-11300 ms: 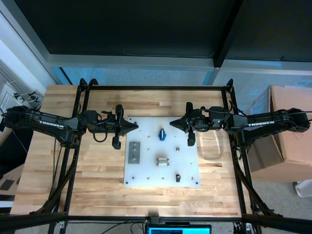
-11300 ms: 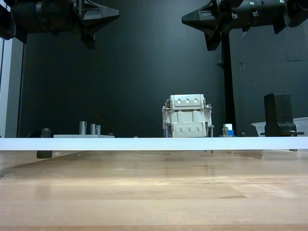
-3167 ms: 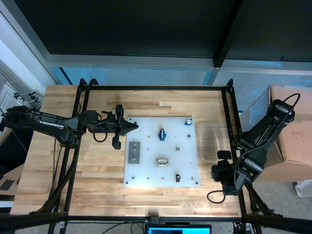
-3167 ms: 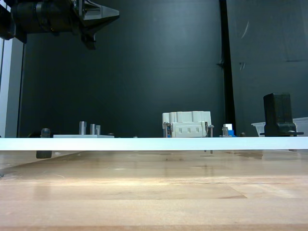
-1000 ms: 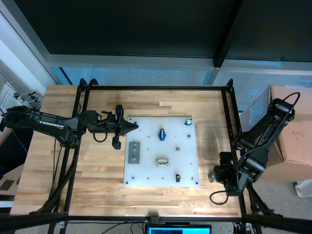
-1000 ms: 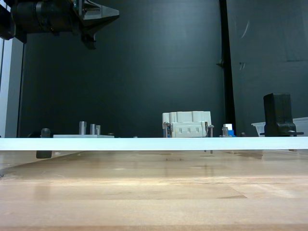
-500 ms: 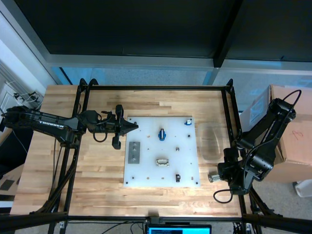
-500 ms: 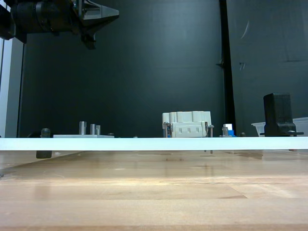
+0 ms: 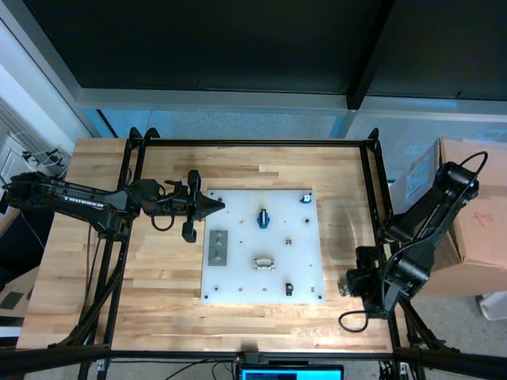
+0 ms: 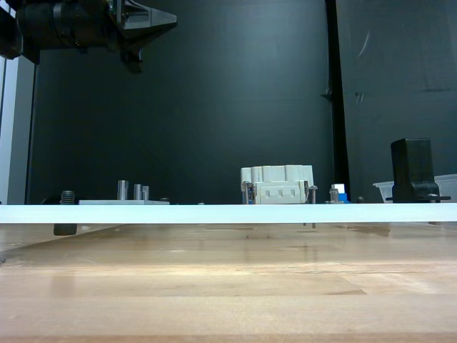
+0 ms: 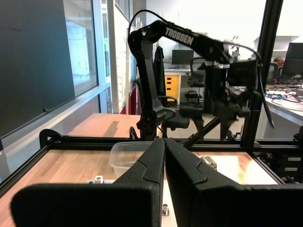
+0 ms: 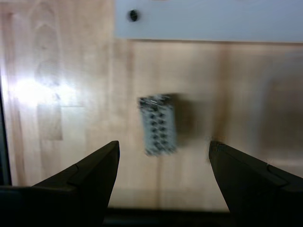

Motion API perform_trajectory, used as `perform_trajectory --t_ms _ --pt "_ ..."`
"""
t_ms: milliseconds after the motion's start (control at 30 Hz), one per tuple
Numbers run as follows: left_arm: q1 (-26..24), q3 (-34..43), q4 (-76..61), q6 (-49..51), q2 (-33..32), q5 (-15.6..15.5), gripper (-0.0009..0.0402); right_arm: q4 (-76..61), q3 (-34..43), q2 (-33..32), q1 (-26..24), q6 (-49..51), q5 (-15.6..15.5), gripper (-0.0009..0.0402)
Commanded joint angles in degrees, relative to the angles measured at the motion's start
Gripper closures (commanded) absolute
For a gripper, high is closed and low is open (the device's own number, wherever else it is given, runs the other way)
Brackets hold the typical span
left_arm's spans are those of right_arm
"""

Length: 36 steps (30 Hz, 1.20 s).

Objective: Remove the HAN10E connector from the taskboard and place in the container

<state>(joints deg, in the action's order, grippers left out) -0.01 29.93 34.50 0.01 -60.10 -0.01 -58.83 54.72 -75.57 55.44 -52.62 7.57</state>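
The grey HAN10E connector (image 12: 158, 125) lies free on the bare wood, off the white taskboard (image 9: 238, 277) to its right. My right gripper (image 12: 163, 144) hovers above it, open, with its fingers (image 12: 90, 175) wide apart on either side and not touching it. In the high view this gripper (image 9: 351, 285) sits by the board's near right corner. The connector's base (image 9: 264, 263) stays in its seat on the board (image 10: 277, 184). My left gripper (image 9: 214, 204) is shut, raised over the board's far left edge (image 10: 168, 18).
A clear plastic container (image 9: 344, 229) stands on the table right of the board, beyond the connector. On the board are a blue knob (image 9: 263, 218), a grey block (image 9: 217, 247) and a black part (image 9: 290, 288). Black frame posts run along both sides.
The right gripper has shifted a little left and toward the near edge since half a second ago, covering the connector in the high view. The connector stays on the wood. The left arm is still.
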Motion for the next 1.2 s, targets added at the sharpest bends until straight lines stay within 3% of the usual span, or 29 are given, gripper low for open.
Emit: perform_trajectory --t_ms 33,367,800,1000,1200 --pt "0.00 0.02 0.02 -0.02 -0.02 0.00 0.0393 5.42 -4.07 -0.59 -0.15 0.96 -0.26 0.0129" --pt "0.00 0.02 0.02 -0.02 -0.02 0.00 0.0393 15.15 -11.67 -1.18 -0.33 2.21 -0.70 0.0130" --pt "0.02 0.02 0.00 -0.02 -0.02 0.00 0.0393 19.56 -15.47 -3.72 -0.33 3.65 -0.70 0.0133" --pt "0.02 0.02 0.02 -0.02 -0.02 0.00 0.0393 19.50 -15.61 -3.72 -0.35 3.63 -0.70 0.0177" --pt "0.02 0.02 0.02 -0.02 -0.02 0.00 0.0393 19.47 -15.45 -3.54 -0.44 3.58 -1.27 0.0256"
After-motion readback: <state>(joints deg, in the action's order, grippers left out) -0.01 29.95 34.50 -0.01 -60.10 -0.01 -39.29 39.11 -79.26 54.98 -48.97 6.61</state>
